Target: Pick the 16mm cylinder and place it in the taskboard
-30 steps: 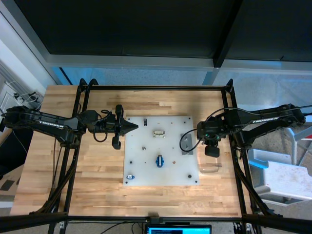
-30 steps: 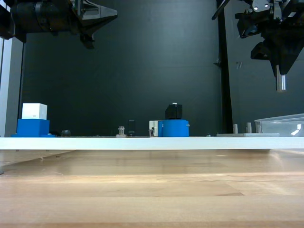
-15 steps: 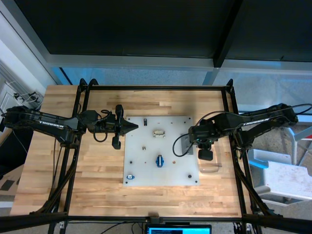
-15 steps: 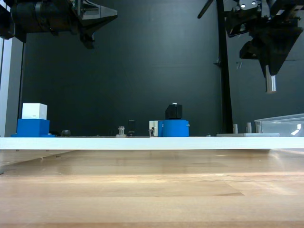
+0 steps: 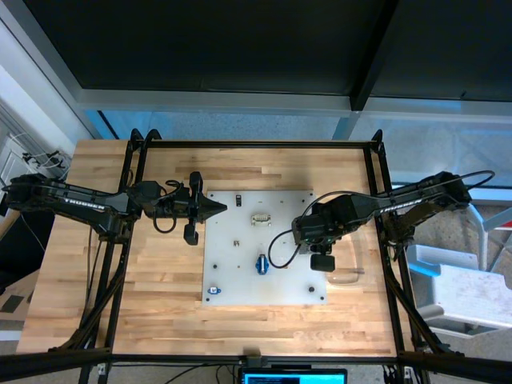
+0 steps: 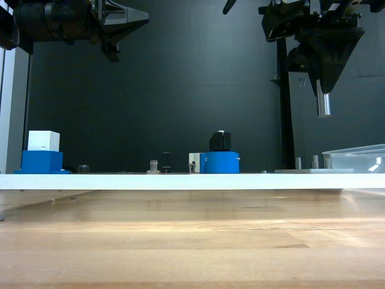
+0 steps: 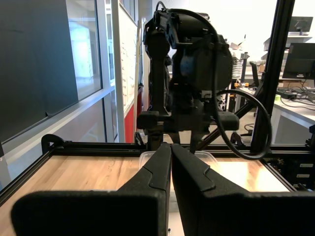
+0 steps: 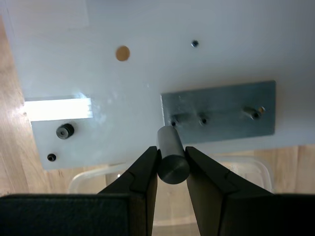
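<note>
The right gripper (image 8: 171,164) clamps the cylinder (image 8: 170,147) upright between its jaws, high over the taskboard (image 8: 147,59). Just under its tip lies a grey plate (image 8: 221,110) with pegs (image 8: 203,119). A clear tray (image 6: 355,158) sits beside it. Far opposite, the left gripper (image 7: 171,150) hangs closed and empty.

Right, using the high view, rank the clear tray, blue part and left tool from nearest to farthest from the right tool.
From the right tool, holding the 16mm cylinder over the taskboard's right side:
1. Clear tray, beside the board's right edge.
2. Blue part, mid-board.
3. Left tool, parked over the board's left edge.
</note>
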### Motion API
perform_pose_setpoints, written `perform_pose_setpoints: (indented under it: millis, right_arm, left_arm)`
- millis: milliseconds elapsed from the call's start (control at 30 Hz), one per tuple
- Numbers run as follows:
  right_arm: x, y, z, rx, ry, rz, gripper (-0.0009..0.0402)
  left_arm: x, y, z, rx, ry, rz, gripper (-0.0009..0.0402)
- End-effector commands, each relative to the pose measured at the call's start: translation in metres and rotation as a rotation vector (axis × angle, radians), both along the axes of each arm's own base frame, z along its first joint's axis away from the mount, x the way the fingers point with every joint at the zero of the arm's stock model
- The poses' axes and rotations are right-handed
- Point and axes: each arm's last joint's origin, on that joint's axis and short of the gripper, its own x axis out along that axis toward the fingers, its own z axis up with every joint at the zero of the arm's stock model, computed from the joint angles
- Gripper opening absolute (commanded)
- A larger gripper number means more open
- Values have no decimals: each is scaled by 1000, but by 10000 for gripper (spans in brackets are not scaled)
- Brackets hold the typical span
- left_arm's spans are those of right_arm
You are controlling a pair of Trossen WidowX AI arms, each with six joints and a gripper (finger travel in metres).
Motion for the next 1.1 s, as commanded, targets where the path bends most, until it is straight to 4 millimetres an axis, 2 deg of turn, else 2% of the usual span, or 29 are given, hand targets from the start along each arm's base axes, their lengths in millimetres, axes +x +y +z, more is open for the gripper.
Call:
perform_pose_setpoints:
  millis: [33,433,733,1100]
  right_arm:
    - [7,3,-3,1,-2,3,43]
    - [33,17,-9,-3,14,25,43]
    - [40,27,-14,-4,7,20,43]
    - [58,37,-25,-4,18,18,43]
  left_arm:
    - [0,0,0,0,0,0,0]
    - [0,0,0,0,0,0,0]
    - [0,0,0,0,0,0,0]
    - [0,0,0,0,0,0,0]
